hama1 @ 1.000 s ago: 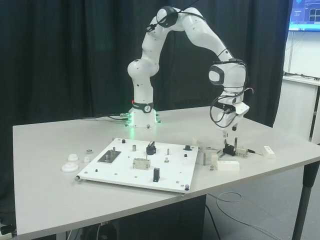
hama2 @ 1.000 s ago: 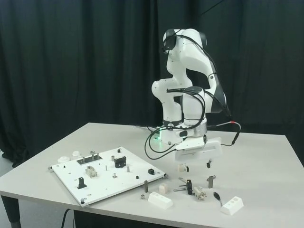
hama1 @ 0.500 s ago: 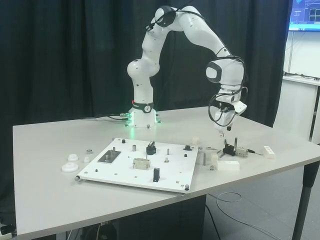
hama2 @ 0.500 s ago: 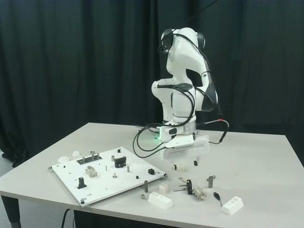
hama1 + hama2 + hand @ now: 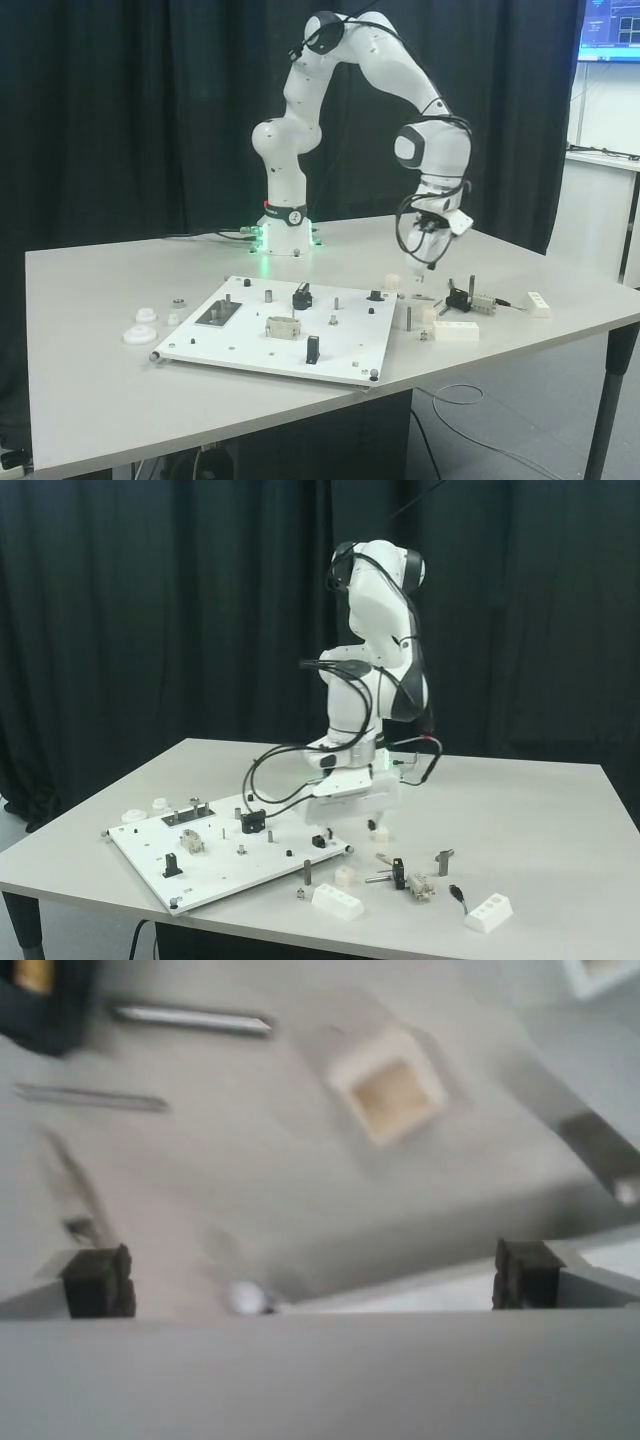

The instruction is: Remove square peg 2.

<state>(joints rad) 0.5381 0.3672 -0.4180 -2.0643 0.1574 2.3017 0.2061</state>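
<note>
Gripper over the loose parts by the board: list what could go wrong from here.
1. The gripper hangs open and empty, low over the table beside the white board. Loose parts lie close by, such as the small white cube, so a further drop might knock one.
2. The board carries several upright pegs; sweeping across at this height could clip them.
3. The arm's cable loops low and might snag the black block.
</note>
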